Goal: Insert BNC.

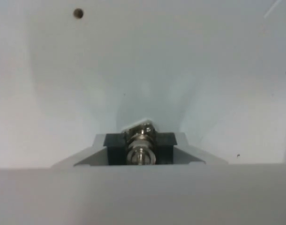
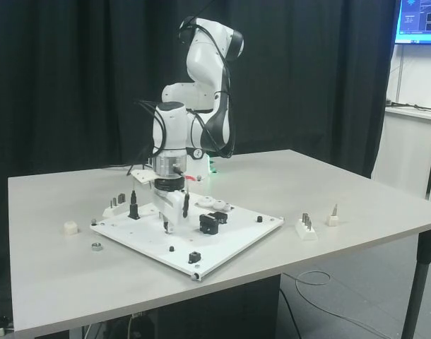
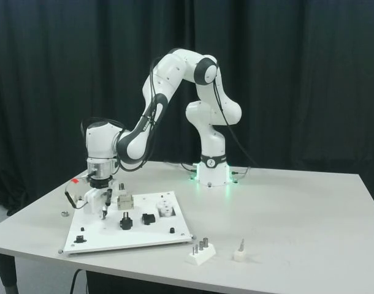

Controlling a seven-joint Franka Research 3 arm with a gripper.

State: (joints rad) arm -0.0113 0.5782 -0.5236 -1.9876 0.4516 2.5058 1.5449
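Nearest us, our gripper (image 1: 141, 157) is clamped on the BNC connector (image 1: 141, 149), gripped upright, we judge, so it can enter its socket straight down. It hangs just above the white board (image 2: 229, 236), a bare patch below it. Black fixtures (image 3: 125, 222) stand near; the board's edges lie well apart.

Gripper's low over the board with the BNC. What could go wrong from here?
1. In the wrist view the BNC hangs over bare white board with no socket in sight, so pushing down now may jam it.
2. The gripper is close to a grey block; a sideways correction could clip it.
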